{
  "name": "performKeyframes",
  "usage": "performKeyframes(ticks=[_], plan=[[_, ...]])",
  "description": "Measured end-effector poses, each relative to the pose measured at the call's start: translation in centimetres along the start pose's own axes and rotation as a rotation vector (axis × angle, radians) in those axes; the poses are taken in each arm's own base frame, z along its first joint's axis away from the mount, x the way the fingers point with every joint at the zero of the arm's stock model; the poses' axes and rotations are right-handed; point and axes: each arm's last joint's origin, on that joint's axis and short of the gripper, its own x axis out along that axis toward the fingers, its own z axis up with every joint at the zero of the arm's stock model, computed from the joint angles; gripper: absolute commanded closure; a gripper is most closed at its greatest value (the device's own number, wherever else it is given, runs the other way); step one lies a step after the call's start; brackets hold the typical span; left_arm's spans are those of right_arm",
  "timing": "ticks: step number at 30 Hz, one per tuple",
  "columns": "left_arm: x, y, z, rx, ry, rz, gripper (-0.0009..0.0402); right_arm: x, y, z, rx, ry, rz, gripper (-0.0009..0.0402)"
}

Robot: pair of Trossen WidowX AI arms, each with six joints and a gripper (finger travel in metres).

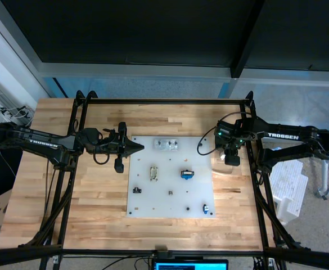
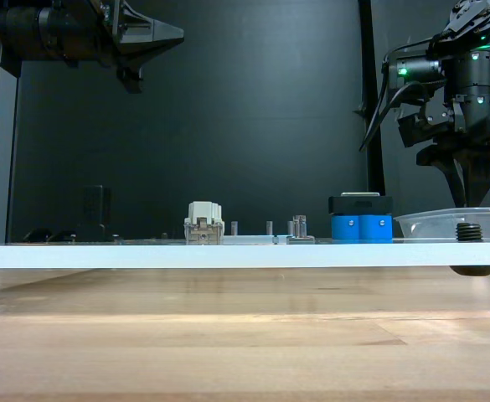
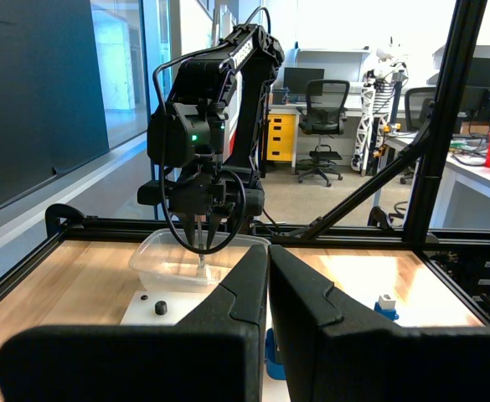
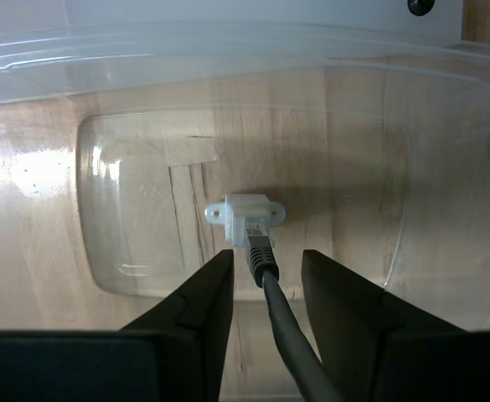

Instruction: Pick the RJ45 connector and install on taskboard

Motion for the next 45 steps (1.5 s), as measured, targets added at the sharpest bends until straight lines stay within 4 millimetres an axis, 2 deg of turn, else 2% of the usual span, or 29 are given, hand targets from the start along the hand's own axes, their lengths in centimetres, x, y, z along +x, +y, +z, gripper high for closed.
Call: performKeyframes(ticks=[17,27,37,45], plan=[[0.0,0.0,0.0,0.000,0.000,0.000,0.0393,0.0,0.0,0.0,-0.004,-0.002,0.007,0.0394],[0.0,0.0,0.0,0.000,0.000,0.000,0.0393,-0.1,0.0,0.0,-0.004,0.000,0.006,0.0394],[0.0,0.0,0.0,0.000,0.000,0.000,0.0393,-1.1,-0.1,0.1,-0.007,0.012,0.007,0.0393],[0.0,0.0,0.0,0.000,0.000,0.000,0.0393,-3.9,-0.2,0.5,0.005,0.014,0.009,0.0393]])
